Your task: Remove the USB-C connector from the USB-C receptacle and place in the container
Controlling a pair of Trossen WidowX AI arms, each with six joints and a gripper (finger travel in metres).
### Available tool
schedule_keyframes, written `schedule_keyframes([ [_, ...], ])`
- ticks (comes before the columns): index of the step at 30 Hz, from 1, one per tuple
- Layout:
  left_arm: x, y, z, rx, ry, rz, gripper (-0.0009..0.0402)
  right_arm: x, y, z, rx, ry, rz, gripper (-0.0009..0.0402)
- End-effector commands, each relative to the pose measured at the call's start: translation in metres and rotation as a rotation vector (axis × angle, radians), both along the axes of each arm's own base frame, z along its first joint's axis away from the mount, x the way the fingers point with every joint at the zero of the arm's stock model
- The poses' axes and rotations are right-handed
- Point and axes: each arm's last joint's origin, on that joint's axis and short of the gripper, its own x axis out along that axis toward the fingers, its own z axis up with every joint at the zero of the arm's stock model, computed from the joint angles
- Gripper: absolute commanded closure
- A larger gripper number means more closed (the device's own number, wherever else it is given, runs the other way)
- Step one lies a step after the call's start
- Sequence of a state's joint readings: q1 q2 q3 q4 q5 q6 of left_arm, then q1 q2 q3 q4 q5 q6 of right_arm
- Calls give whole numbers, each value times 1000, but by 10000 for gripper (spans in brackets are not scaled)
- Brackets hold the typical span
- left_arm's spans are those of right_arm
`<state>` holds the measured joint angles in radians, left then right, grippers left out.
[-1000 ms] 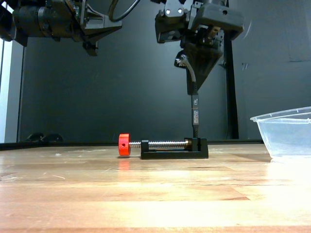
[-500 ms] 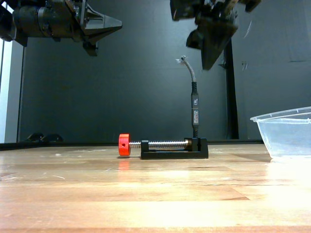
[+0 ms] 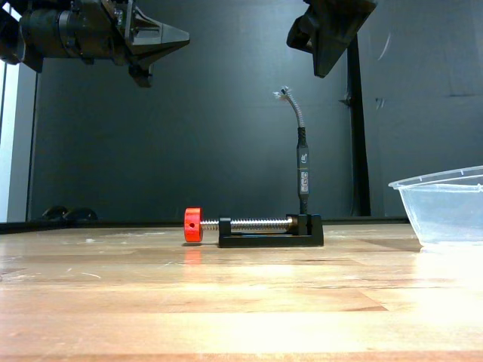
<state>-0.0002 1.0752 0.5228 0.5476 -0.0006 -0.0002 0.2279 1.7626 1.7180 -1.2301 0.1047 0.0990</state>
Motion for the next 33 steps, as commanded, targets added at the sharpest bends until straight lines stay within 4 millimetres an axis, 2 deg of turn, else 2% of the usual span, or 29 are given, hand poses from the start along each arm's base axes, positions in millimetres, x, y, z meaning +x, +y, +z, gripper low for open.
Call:
schedule_keyframes([
  [1, 0, 0, 0, 0, 0, 0, 393, 4, 2, -6, -3, 11, -1, 334],
  [7, 0, 0, 0, 0, 0, 0, 393, 16, 4, -21, -3, 35, -13, 243],
  [12, 0, 0, 0, 0, 0, 0, 393, 25, 6, -34, -8, 51, -13, 208],
  [18, 0, 0, 0, 0, 0, 0, 393, 34, 8, -49, -11, 68, -16, 217],
  [33, 0, 0, 0, 0, 0, 0, 393, 36, 7, -80, 6, 55, 4, 263],
])
